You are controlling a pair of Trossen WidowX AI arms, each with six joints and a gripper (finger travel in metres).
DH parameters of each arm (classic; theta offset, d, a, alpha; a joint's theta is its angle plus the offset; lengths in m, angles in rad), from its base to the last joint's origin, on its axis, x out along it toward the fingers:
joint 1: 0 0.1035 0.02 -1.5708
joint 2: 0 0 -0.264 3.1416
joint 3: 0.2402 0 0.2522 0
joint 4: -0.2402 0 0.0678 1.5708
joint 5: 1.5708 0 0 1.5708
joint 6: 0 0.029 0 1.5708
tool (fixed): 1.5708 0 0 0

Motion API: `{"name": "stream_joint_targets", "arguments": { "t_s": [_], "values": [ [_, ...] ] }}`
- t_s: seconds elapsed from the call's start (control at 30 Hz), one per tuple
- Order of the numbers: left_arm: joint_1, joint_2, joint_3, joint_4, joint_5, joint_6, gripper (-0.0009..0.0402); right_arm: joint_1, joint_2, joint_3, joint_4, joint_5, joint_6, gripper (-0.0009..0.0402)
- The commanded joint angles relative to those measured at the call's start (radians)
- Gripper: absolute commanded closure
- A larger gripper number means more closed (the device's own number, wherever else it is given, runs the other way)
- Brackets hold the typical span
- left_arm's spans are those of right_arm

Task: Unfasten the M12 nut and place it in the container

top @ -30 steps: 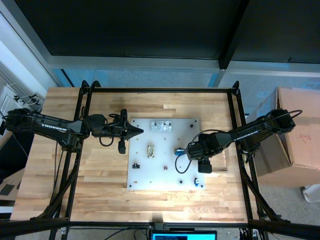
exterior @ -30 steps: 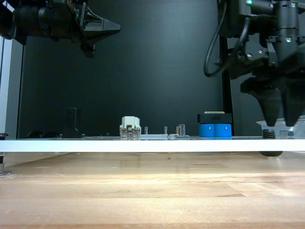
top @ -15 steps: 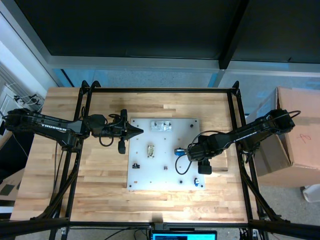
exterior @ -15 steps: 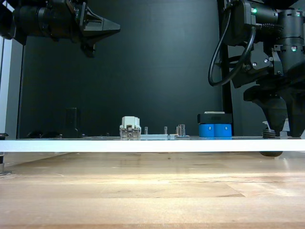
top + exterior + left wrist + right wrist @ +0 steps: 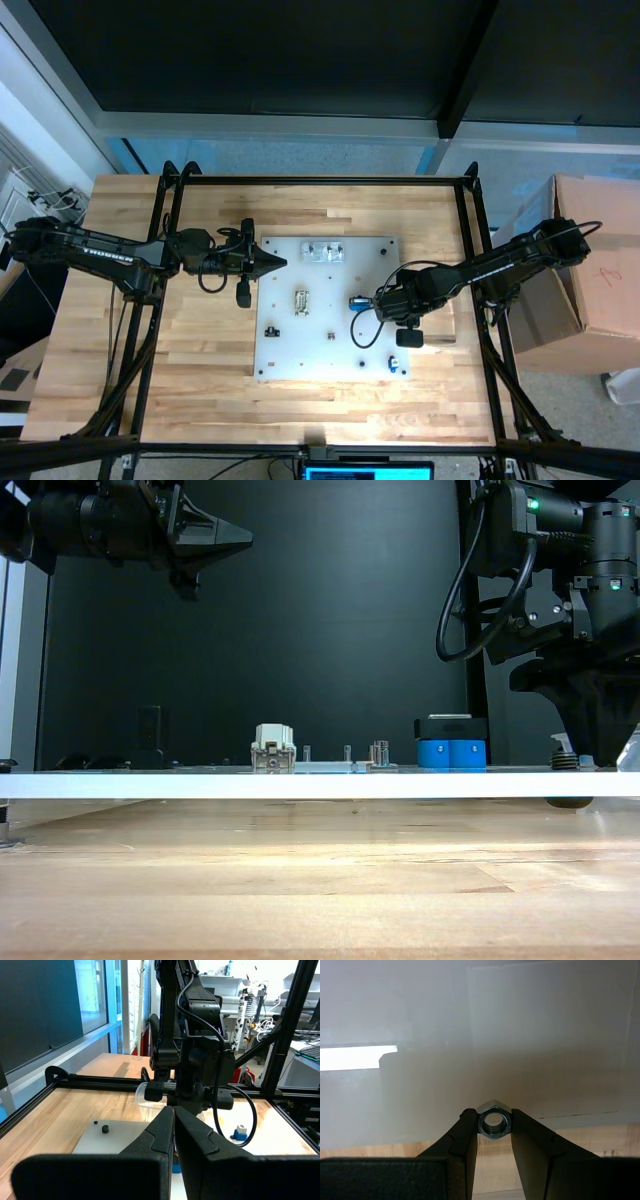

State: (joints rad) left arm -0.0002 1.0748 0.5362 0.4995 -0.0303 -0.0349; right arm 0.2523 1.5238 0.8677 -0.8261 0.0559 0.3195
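Pinches nut (image 5: pixel 494 1124) between right gripper (image 5: pixel 494 1116) fingers, off bare stud (image 5: pixel 565 761), by board (image 5: pixel 300 350) right edge; hangs left gripper (image 5: pixel 174 1110) high, fingers together.

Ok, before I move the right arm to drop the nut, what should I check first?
1. Grip: the small silver hex nut is held between the right gripper's black fingers, with its flats against them: ok.
2. Nut clear of its seat: the short black ribbed stud shows bare ribs in the low view: ok.
3. Right gripper above the clear plastic container: cannot tell, since only the container's edge shows beside the gripper.
4. Left gripper out of the way: it is shut and high above the left part of the white board, far from the nut: ok.
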Motion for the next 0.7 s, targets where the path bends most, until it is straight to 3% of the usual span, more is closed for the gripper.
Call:
{"name": "stream_joint_targets", "arguments": {
  "t_s": [0.03, 0.33, 0.7],
  "values": [
    [0.0, 0.0, 0.0, 0.0, 0.0, 0.0, 0.0393, 0.001, -0.015, 0.009, 0.001, -0.007, 0.0, 0.0396],
    [0.0, 0.0, 0.0, 0.0, 0.0, 0.0, 0.0393, 0.0, -0.079, 0.113, -0.113, 0.005, 0.005, 0.0382],
    [0.0, 0.0, 0.0, 0.0, 0.0, 0.0, 0.0393, 0.023, -0.277, 0.11, -0.332, 0.006, 0.084, 0.0381]
  ]
}}
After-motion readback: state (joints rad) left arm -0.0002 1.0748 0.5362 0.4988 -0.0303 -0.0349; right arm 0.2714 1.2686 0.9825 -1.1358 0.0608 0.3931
